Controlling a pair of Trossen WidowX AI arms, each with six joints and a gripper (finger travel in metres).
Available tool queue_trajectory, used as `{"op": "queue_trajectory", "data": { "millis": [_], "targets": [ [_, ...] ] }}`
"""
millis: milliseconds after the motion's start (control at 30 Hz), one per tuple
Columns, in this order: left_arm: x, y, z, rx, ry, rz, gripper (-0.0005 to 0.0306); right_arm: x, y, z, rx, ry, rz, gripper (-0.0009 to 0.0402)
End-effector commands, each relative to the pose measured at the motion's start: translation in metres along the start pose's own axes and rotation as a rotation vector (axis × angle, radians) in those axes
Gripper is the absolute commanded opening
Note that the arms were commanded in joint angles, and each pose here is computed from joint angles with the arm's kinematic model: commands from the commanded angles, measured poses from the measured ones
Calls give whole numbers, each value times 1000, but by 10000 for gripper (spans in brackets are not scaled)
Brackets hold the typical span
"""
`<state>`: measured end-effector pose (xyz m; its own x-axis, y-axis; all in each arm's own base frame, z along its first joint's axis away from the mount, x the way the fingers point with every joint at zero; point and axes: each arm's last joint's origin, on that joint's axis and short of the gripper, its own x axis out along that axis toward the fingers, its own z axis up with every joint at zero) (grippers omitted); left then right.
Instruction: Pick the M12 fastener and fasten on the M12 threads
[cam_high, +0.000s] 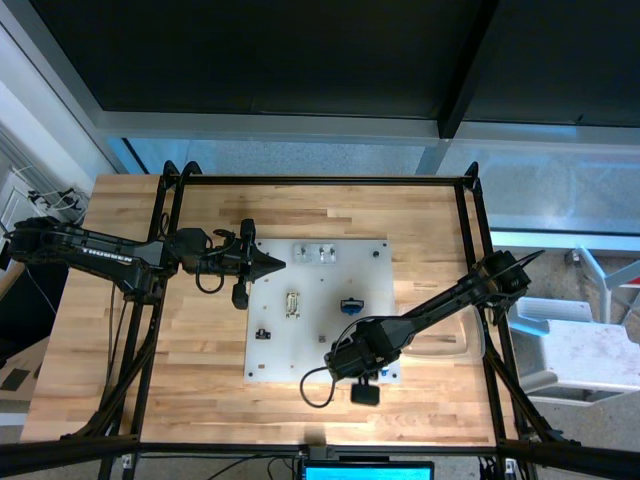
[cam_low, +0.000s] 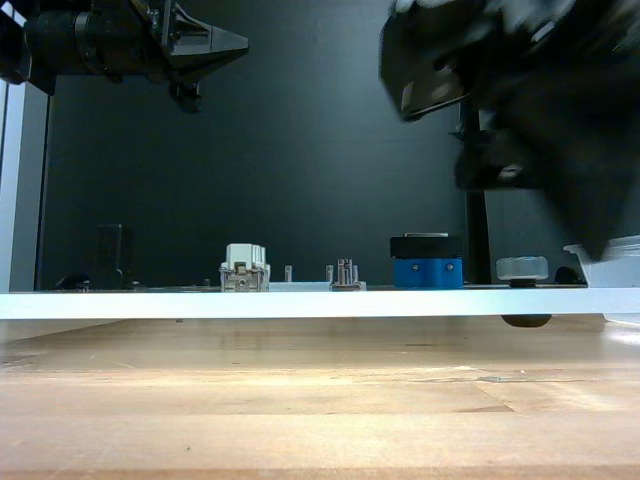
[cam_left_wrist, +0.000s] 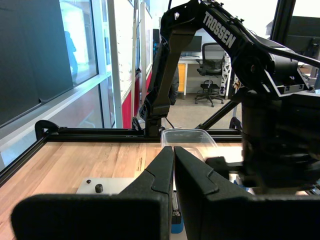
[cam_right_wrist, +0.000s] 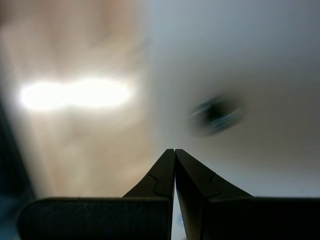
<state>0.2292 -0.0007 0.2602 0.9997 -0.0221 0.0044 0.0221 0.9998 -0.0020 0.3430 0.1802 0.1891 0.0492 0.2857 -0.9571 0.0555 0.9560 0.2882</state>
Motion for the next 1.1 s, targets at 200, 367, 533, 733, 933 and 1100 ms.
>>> {"op": "queue_trajectory", "data": {
  "millis": [200, 367, 533, 733, 933, 1100],
  "targets": [
    [0, 0, 0, 0, 0, 0, 0, -10, -2, -3, -5, -35, -71, 0],
    [0, 0, 0, 0, 0, 0, 0, -18, -5, -2, 18, -123, -174, 0],
    [0, 0, 0, 0, 0, 0, 0, -20, -9, -2, 44, -184, -292, 0],
    [0, 0, 0, 0, 0, 0, 0, -12, -10, 2, 42, -188, -294, 0],
    [0, 0, 0, 0, 0, 0, 0, -2, -10, 6, 42, -186, -289, 0],
    [0, 0, 0, 0, 0, 0, 0, -2, -10, 6, 42, -178, -278, 0]
  ]
}}
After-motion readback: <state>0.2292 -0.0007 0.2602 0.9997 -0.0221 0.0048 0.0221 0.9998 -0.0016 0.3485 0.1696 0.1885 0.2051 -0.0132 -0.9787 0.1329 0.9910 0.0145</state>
